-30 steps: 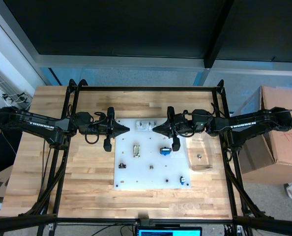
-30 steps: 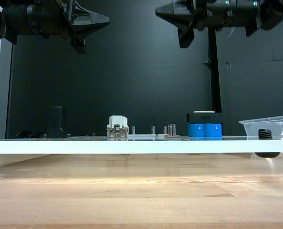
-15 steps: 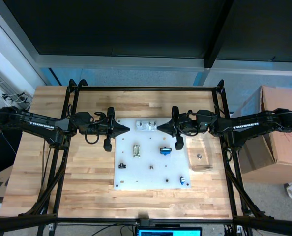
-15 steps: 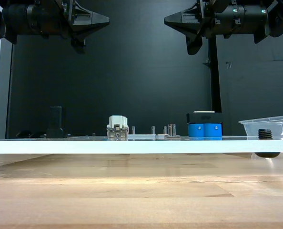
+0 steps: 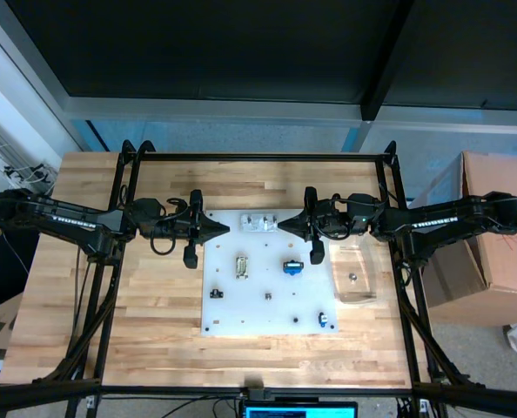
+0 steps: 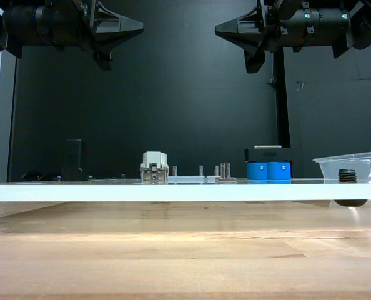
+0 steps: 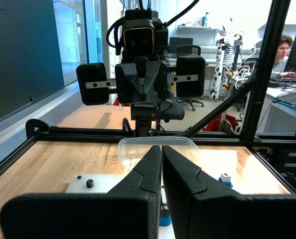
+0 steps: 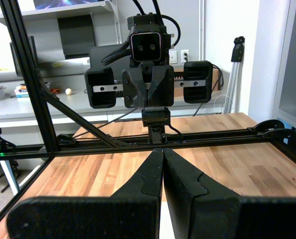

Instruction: Unfasten the M12 nut and place it in the container

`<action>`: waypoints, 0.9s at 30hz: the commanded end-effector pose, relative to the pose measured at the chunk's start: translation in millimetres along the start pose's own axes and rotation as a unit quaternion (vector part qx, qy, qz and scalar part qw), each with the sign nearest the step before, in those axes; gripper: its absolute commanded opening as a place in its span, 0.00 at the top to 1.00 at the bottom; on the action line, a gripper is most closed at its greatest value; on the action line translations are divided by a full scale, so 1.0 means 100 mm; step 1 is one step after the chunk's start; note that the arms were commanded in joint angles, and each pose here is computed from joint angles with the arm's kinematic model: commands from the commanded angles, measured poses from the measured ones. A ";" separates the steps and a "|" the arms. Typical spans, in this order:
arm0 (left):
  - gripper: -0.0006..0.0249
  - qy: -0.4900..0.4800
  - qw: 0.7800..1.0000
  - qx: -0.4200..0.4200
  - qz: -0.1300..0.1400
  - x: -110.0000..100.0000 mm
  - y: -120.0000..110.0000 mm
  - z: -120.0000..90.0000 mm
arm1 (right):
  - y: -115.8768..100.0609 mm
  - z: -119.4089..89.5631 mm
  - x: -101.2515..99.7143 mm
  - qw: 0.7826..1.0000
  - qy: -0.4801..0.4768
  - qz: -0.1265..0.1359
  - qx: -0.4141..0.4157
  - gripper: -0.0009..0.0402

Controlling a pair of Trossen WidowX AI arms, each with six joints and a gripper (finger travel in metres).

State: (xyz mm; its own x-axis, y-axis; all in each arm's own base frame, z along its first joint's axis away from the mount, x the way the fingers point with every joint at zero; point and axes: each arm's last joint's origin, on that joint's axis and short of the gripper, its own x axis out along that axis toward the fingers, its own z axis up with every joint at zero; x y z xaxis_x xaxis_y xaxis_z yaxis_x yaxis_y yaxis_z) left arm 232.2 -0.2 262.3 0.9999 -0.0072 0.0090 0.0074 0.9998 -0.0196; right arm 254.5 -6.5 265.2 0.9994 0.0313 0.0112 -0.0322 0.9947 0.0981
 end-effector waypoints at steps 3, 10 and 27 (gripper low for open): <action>0.97 0.000 1.000 0.000 0.000 0.00 0.00 0.00 | 0.00 0.00 0.00 1.000 0.000 0.000 -0.001 0.98; 0.98 0.000 1.000 0.000 0.000 0.00 0.00 0.00 | 0.00 0.00 0.00 1.000 0.001 0.000 -0.001 0.98; 0.98 0.000 1.000 0.000 0.000 0.00 0.00 0.00 | 0.00 0.00 0.00 1.000 0.005 0.000 -0.001 0.98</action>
State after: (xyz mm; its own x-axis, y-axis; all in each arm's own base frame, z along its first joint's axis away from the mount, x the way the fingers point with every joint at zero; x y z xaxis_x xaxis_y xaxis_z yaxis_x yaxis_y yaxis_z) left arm 232.2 -0.2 262.3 0.9999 -0.0072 0.0090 0.0074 0.9998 -0.0196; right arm 254.9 -6.5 264.3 0.9995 0.0317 -0.0006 -0.0315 0.9949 0.0958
